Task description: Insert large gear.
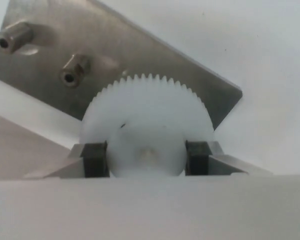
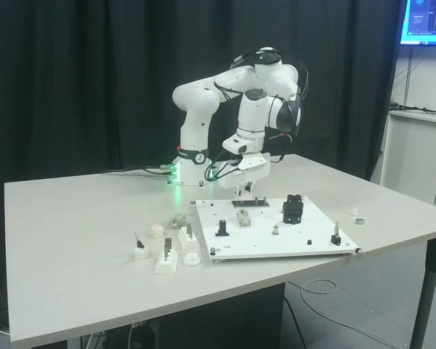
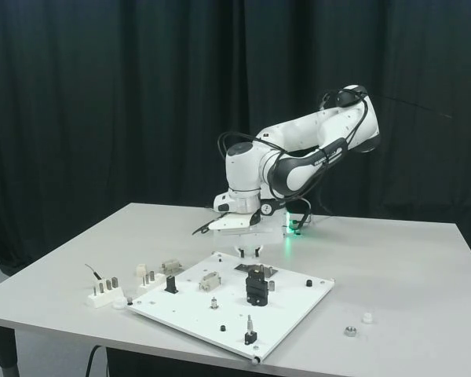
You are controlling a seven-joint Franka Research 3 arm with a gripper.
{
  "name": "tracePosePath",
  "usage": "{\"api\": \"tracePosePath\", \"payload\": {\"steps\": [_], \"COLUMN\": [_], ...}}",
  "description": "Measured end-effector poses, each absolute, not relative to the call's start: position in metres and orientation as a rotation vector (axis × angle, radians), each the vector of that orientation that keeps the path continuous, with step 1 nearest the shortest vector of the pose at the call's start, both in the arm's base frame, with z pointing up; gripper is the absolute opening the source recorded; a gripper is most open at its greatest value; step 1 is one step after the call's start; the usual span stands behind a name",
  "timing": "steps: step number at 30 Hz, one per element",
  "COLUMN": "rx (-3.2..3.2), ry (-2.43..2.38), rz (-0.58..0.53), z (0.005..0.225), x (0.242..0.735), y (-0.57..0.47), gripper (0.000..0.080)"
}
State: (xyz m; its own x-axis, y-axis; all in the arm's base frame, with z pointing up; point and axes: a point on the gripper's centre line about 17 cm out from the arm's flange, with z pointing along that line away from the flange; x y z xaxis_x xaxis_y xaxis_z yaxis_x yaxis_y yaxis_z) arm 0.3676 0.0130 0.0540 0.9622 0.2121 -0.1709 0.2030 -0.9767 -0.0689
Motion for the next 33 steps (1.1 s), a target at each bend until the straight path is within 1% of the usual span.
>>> {"api": "tracePosePath", "payload": {"steps": [33], "rx": [-3.107], "ry": [-0.317], "rz": [0.239], "z": [0.053], "x": [0.376], "y": [-0.002], "gripper": [0.0331]}}
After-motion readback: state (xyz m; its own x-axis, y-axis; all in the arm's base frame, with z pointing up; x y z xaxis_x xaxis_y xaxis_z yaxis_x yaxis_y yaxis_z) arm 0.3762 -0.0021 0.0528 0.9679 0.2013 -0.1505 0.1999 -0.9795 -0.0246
